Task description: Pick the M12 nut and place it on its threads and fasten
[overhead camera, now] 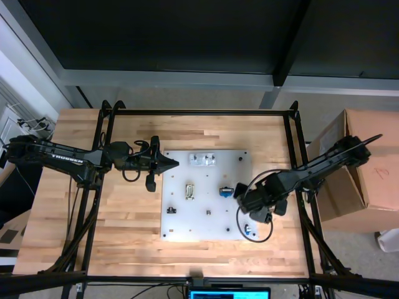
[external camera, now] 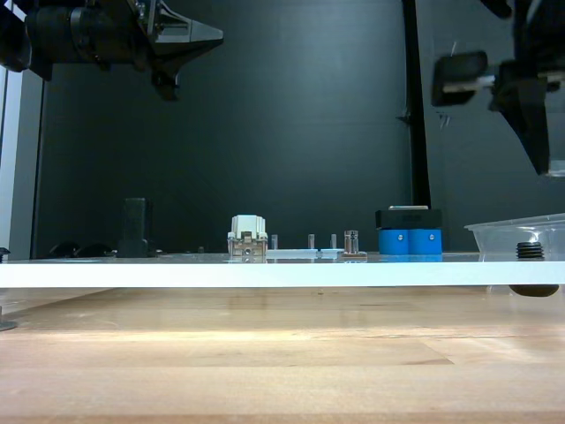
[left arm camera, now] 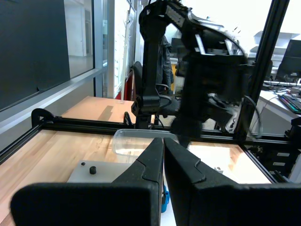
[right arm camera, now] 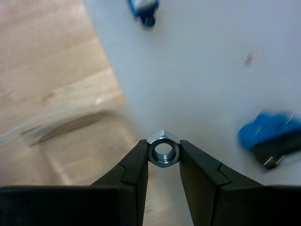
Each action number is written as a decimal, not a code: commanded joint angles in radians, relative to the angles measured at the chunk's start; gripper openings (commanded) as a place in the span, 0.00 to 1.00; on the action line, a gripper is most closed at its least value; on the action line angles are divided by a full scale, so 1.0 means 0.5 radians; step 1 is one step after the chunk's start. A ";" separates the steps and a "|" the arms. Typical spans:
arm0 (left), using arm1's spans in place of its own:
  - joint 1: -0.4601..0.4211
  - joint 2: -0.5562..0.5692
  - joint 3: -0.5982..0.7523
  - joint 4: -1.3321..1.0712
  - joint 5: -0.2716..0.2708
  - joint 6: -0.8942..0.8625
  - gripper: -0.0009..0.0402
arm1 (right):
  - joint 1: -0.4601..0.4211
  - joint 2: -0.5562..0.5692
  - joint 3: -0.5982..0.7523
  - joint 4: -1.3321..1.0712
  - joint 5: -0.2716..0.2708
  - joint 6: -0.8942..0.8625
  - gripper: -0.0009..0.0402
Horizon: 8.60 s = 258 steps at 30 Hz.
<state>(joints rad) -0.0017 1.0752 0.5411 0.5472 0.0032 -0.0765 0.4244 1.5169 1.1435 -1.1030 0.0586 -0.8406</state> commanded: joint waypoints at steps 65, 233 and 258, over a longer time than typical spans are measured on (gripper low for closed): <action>0.001 0.000 0.000 0.000 0.000 0.000 0.02 | 0.141 1.260 1.173 -0.018 -0.018 0.683 0.02; 0.001 0.000 0.001 0.000 0.000 0.000 0.02 | 0.189 1.080 0.841 0.135 -0.012 2.385 0.02; 0.001 0.000 0.001 0.000 0.000 0.001 0.02 | 0.181 1.061 0.841 0.153 -0.014 4.299 0.02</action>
<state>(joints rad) -0.0017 1.0748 0.5411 0.5468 0.0032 -0.0765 0.5148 2.0506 1.5620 -1.0271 0.0490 1.2915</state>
